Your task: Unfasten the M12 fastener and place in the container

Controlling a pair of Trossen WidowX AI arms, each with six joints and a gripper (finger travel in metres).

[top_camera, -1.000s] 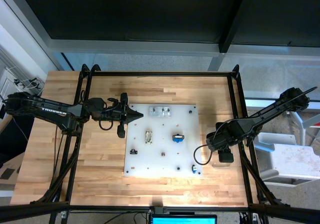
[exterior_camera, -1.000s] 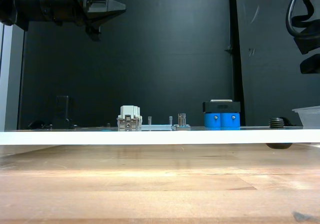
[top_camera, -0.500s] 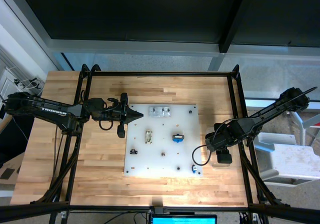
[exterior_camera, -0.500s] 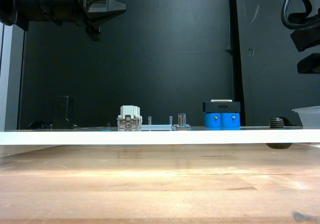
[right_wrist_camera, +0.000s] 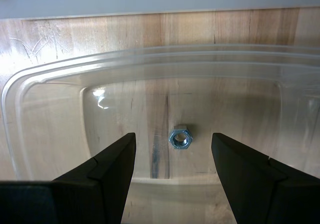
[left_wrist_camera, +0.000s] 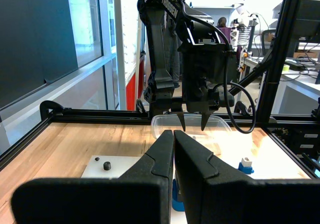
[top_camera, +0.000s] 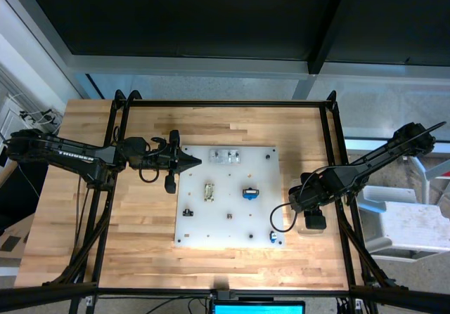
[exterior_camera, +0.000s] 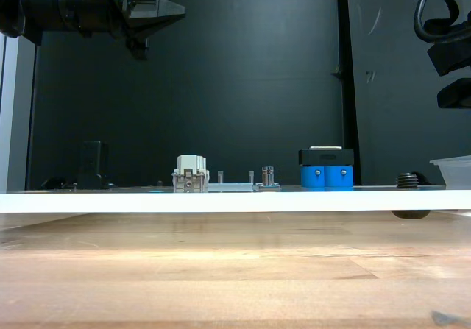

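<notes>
Gleaming silver hex nut (right_wrist_camera: 180,138) in clear container (right_wrist_camera: 160,54)

Wooden table (top_camera: 140,244), black frame (top_camera: 225,104) around it. Grey speckled floor (top_camera: 211,86) beyond. Dark backdrop (exterior_camera: 257,71). Tall glass panes (left_wrist_camera: 85,23), brightly lit.

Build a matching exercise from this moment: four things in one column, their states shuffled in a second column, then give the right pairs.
Things
1. silver nut
2. black stud
3. left gripper
4. right gripper

States
A. open, above the clear tray
B. bare, ribs showing, on the white board
C. lying flat inside the tray
D. shut, held high over the board's far left part

Pairs: 1-C, 2-B, 3-D, 4-A
</notes>
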